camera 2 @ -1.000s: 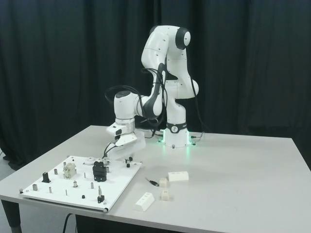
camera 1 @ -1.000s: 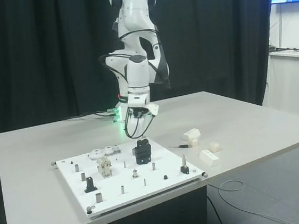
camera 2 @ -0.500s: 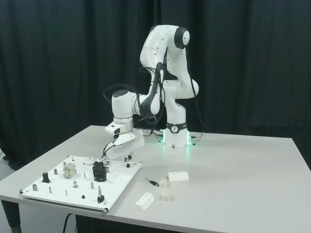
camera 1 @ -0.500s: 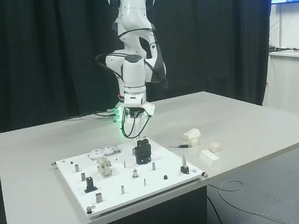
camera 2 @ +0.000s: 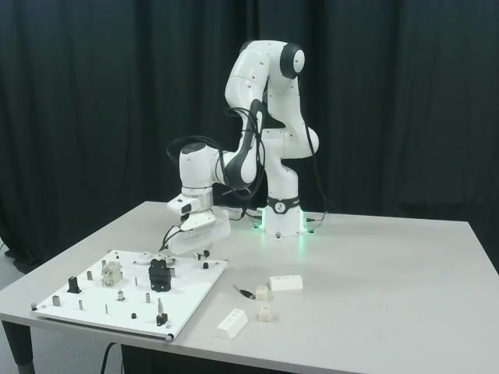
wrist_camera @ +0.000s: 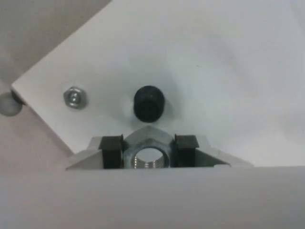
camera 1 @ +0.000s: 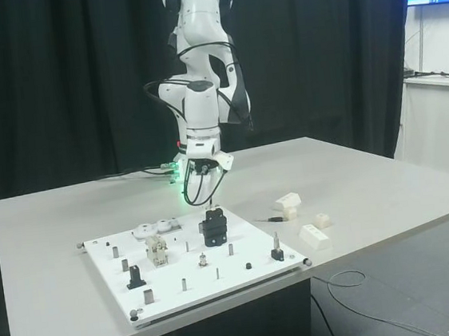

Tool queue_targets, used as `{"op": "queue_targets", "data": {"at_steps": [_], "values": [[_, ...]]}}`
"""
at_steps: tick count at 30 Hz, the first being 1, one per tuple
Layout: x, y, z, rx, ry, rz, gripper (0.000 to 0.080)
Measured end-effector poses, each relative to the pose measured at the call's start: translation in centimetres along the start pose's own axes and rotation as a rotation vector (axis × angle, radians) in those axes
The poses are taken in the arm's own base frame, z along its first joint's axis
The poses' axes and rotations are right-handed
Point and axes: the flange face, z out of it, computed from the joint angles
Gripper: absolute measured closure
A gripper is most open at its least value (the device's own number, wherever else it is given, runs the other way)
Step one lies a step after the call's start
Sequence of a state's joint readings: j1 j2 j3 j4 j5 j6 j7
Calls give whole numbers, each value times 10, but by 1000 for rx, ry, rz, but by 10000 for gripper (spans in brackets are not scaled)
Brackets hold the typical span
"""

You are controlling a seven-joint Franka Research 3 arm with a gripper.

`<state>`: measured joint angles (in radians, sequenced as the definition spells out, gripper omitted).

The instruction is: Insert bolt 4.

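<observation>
White arm (camera 1: 199,82) bent low, gripper (wrist_camera: 148,151) clasping a nut (wrist_camera: 148,157) over the board (camera 1: 194,259)

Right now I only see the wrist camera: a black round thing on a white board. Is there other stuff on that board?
Observer: Yes. A black block stands near the middle of the white board, with small pegs around it.
Operator: Is my gripper touching the board?
Observer: No. The gripper hangs above the board's corner nearest the arm's base.
Operator: Is anything lying off the board?
Observer: A few white blocks lie on the grey table beside it.
</observation>
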<state>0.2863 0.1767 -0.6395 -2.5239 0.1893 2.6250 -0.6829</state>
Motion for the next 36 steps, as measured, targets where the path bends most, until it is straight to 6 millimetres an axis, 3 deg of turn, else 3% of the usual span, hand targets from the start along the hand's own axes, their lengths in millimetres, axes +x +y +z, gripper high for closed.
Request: {"op": "queue_targets", "data": {"at_steps": [36], "values": [[7, -11, 9, -6, 15, 7, 578]]}}
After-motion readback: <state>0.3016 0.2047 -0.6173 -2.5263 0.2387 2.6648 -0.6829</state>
